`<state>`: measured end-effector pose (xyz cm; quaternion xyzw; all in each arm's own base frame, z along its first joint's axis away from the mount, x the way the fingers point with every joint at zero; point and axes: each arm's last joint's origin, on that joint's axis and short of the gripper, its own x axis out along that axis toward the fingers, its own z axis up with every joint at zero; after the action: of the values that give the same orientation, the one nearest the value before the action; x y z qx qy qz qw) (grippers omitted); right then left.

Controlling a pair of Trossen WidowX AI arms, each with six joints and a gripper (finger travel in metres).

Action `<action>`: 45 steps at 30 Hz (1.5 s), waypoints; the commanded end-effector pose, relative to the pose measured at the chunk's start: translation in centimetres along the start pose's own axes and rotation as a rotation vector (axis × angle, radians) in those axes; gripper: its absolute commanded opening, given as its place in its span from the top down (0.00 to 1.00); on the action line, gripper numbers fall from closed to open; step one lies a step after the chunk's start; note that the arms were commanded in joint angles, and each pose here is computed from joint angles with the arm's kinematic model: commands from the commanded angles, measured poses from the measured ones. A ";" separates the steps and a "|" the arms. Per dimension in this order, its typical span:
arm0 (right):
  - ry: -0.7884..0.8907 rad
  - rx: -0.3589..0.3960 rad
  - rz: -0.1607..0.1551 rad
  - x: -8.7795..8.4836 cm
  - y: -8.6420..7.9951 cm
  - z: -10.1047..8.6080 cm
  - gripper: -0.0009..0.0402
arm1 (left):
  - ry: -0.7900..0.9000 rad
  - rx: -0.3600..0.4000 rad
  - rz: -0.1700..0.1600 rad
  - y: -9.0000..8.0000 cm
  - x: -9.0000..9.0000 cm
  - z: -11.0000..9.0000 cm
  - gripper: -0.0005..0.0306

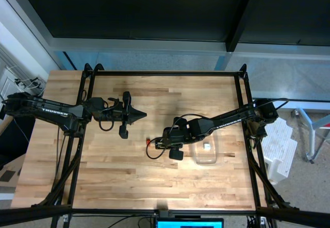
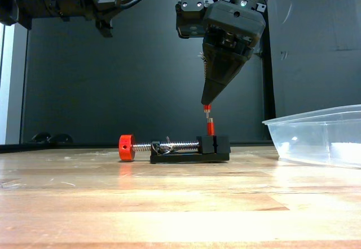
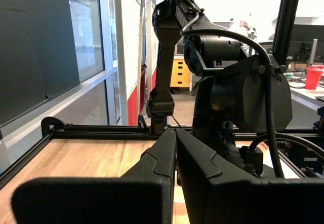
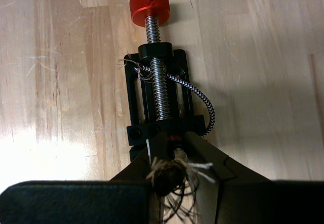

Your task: Pick the RCA connector and install on taskboard

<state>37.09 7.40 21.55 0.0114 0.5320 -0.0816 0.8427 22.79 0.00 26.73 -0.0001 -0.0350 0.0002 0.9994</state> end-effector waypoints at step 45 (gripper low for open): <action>0.024 0.007 -0.008 1.7 -0.5 -1.3 0.98 | 0.000 0.000 0.000 0.0 0.0 0.0 0.98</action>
<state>36.71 6.92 19.76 0.0147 0.5381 -0.0837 0.8386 22.79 0.00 26.73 -0.0001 -0.0352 0.0004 0.9994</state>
